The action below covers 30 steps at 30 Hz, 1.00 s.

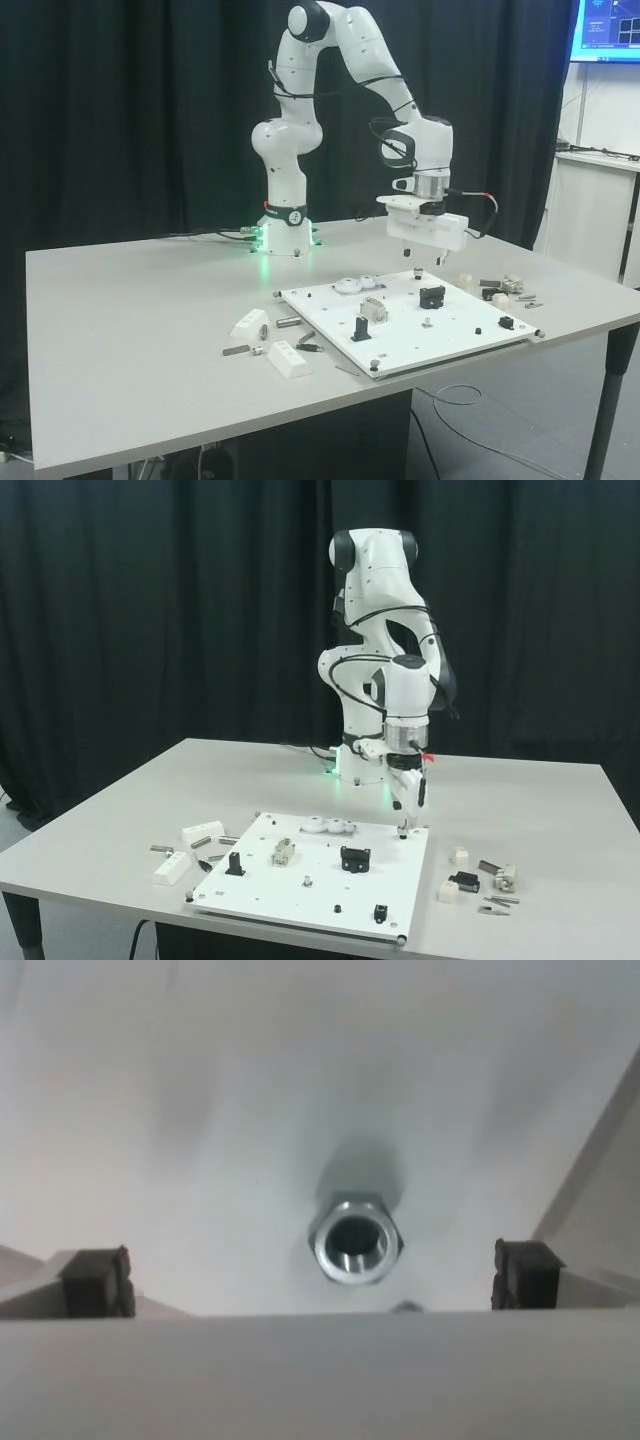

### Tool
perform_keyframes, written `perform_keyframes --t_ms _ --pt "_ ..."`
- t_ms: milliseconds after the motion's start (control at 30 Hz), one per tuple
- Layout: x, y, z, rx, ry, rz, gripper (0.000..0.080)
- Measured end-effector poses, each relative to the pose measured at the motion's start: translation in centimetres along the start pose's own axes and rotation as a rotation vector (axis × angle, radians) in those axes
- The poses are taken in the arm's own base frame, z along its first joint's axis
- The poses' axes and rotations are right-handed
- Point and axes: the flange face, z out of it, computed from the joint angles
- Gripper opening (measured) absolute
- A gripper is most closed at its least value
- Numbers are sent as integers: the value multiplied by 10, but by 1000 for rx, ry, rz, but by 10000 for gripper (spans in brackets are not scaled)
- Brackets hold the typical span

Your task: Remove bolt 4.

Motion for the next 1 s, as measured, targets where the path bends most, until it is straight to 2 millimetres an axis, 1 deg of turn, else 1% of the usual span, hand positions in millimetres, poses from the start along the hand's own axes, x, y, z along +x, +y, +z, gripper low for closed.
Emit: perform_keyframes --t_ms 467,1000 --pt "4 -2 19 -7 13 -31 800" --pt "3 4 33 -24 31 -73 800"
